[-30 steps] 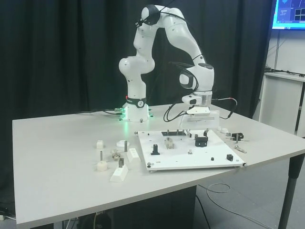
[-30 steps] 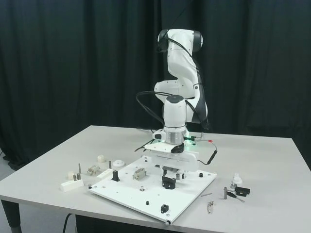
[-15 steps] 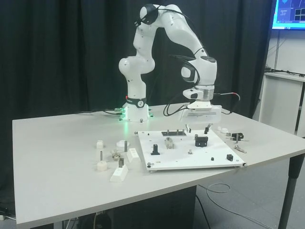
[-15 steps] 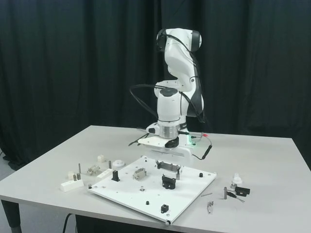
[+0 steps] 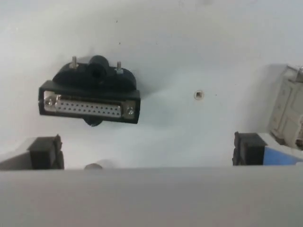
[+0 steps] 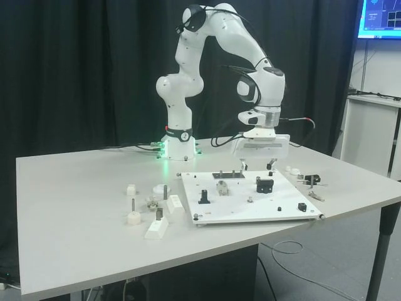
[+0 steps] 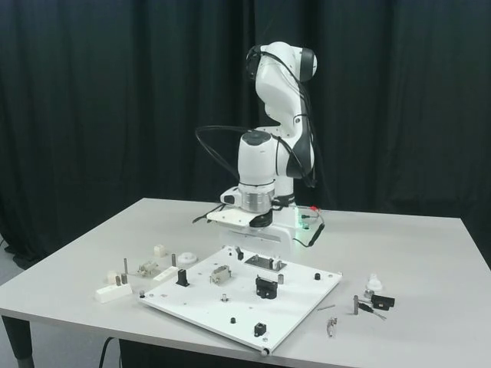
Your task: Remove round peg 4.
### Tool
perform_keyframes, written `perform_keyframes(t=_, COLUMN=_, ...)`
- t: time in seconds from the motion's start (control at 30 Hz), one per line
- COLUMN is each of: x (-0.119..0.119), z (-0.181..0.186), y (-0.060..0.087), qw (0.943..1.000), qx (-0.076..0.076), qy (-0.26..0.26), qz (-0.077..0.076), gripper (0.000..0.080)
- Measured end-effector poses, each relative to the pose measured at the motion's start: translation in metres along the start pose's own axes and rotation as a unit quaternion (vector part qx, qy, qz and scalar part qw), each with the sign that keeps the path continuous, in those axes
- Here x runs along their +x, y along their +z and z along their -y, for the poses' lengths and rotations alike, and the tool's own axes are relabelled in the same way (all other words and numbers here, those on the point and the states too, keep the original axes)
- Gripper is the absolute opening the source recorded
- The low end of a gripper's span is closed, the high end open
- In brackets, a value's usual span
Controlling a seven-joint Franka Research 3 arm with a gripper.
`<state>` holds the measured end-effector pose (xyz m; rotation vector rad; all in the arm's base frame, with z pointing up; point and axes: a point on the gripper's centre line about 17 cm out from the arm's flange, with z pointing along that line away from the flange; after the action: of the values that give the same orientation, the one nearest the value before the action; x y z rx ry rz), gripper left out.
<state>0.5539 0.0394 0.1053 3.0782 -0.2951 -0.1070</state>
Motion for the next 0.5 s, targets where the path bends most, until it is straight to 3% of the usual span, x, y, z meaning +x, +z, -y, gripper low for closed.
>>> perform_keyframes(t=0.5, x=-0.013, z=0.025, y=-0.029, qw=0.9995, qx=0.011, qy=-0.028, qz=0.006, gripper=0.08)
